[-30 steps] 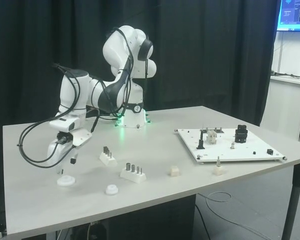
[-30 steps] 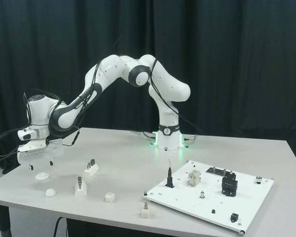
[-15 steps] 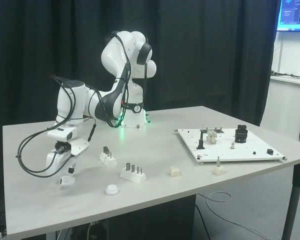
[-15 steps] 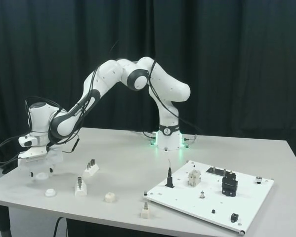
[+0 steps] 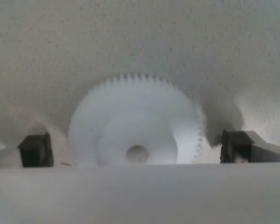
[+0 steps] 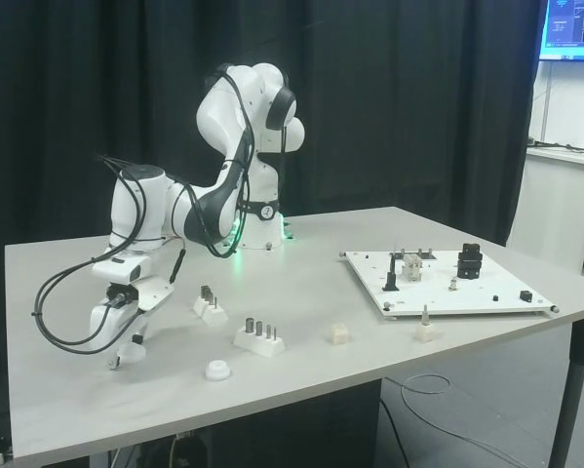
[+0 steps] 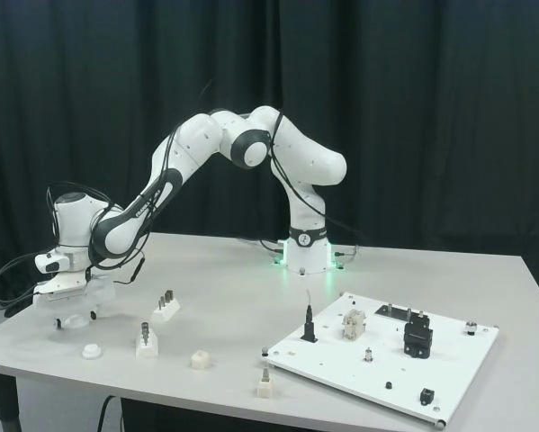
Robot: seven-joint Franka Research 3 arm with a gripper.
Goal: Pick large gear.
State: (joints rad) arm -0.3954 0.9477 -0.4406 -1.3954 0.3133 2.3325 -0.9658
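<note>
Lowered since earlier: hand [image 5: 135, 151] at table | wrist only: fingers [image 5: 35, 150] spread, astride large gear [image 5: 135, 123], not clamped

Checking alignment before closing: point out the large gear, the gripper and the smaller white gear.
large gear [image 5: 137, 123]: wrist view, toothed face above the hub.
gripper [image 5: 136, 149]: wrist view, midway between fingertips.
smaller white gear [image 6: 216, 370]: first room view, top face.

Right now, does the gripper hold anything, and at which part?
Nothing is held. The gripper is open, one finger on each side of the large gear, apart from its toothed rim.
</note>
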